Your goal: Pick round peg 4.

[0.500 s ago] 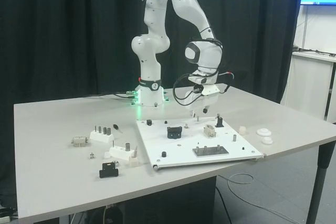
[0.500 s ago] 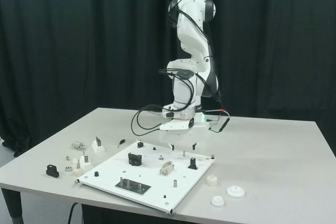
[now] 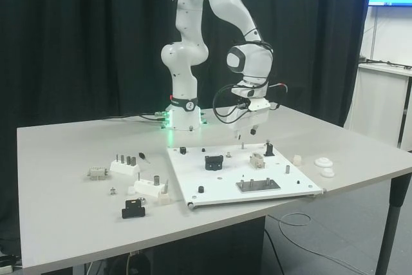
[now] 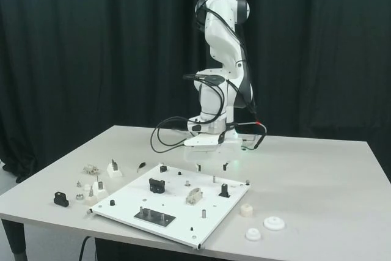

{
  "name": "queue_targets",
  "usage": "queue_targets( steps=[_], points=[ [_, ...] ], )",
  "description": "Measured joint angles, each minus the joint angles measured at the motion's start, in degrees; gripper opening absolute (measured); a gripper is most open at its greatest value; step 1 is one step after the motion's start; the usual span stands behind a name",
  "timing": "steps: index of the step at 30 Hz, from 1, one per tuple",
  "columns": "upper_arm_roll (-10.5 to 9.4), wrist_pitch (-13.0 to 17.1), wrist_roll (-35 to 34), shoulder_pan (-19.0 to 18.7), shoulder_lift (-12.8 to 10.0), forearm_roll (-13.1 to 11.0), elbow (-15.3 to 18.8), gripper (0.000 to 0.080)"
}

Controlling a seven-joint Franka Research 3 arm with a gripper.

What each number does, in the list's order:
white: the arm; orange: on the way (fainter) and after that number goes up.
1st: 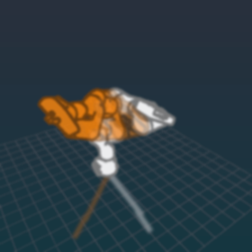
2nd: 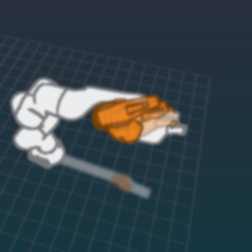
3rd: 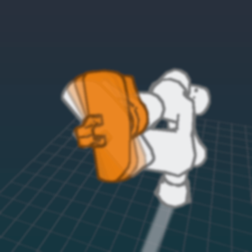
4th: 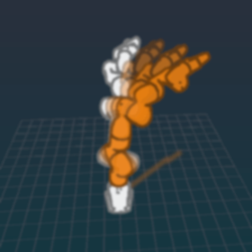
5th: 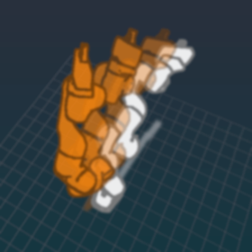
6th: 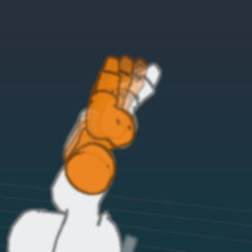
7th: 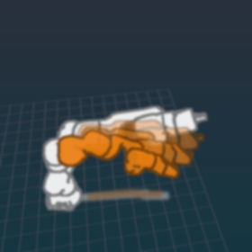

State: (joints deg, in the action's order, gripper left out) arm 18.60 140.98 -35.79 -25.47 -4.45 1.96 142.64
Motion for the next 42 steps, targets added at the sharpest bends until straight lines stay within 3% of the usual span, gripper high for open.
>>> queue_targets(
  steps=[15,42],
  points=[
    [0.39,-1.0,0.0,0.5,1.4,1.7,-1.3,0.0800],
    [1.41,-1.7,0.0,1.2,1.5,3.1,-3.6,0.0800]
  ],
)
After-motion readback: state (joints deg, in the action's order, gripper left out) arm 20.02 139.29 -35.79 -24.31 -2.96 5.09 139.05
